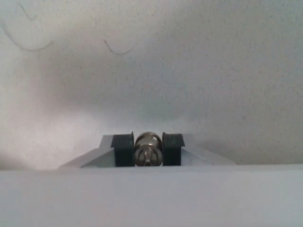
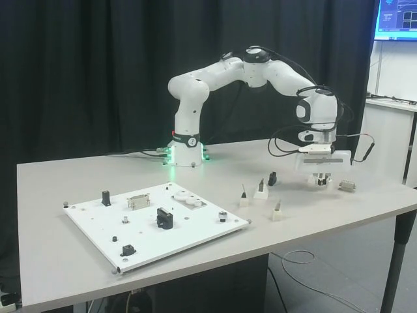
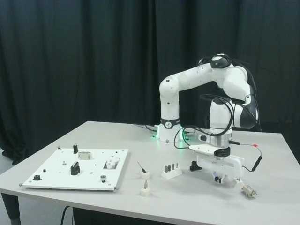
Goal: Insert BNC.
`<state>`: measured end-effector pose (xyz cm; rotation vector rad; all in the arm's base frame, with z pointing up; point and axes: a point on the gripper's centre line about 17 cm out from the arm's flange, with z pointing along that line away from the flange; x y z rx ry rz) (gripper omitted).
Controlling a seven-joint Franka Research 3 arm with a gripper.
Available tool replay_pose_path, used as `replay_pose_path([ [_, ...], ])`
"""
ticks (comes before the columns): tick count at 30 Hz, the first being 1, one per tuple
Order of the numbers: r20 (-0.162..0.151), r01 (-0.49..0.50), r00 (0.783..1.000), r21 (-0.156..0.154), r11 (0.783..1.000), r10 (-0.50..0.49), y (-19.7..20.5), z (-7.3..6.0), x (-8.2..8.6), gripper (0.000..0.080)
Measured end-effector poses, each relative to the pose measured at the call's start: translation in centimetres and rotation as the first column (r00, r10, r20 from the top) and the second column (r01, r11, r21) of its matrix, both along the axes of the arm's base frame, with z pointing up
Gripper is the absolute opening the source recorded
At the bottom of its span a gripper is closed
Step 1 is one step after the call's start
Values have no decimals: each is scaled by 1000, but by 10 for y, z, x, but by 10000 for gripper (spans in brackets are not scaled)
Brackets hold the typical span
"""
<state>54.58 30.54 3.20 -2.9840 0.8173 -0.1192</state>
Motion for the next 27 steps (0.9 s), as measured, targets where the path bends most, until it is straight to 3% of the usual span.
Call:
replay_pose_path([
  [14, 5, 1, 1000, -2, 1000, -1, -3, 5, 3, 121],
  [27, 31, 5, 1000, -36, 999, -3, -27, 21, 19, 121],
])
